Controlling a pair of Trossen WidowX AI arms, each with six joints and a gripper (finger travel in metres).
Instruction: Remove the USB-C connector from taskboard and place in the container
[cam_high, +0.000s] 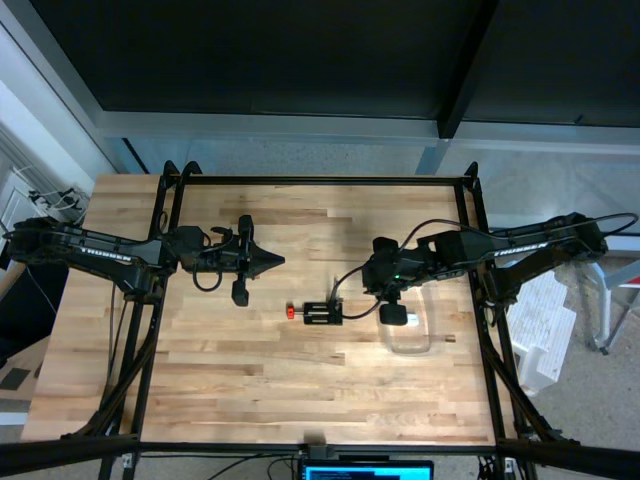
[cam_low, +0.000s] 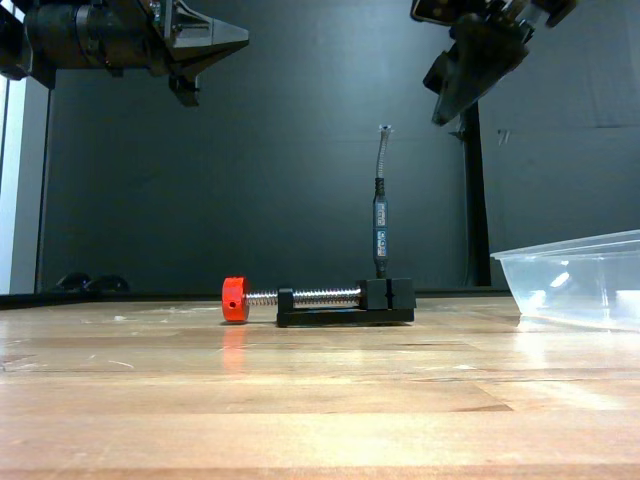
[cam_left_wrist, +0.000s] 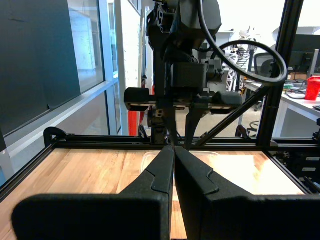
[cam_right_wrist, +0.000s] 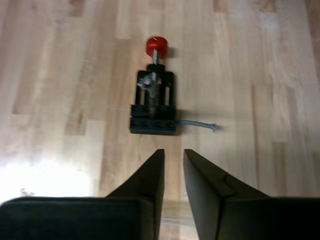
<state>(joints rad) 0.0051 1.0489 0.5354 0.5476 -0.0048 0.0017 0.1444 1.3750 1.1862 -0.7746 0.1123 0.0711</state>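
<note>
Pale wood table (cam_high: 240, 370) all round, and your right gripper (cam_right_wrist: 173, 152) hangs high over it, tilted down and inward. You've got the right arm reaching in from the right edge, forearm sloping toward the middle, wrist bent so the fingers (cam_right_wrist: 150, 180) look down onto the taskboard (cam_right_wrist: 153, 107). Those fingers stand a narrow gap apart with nothing between them. In the low view the gripper sits well above the board, nose aimed down and to the left. The high view puts it over the far end of the container (cam_low: 570, 275), which rests on the table near the taskboard on its right, not touching it.

The USB-C connector (cam_low: 381, 232) is in the taskboard. It stands upright from the block end opposite the orange-red knob (cam_low: 234, 299), and its thin cable (cam_low: 382, 160) rises above it to a free end. No finger is touching it. In the high view I can't quite pick the plug out against the black block, so take its seat from the low view.

Your left gripper (cam_left_wrist: 174, 148) is held level and high, left of the board and well away from it, pointing across the table toward the right arm. Its fingers are pressed together tip to tip, empty. The left arm stretches in from the left edge, nearly straight.
</note>
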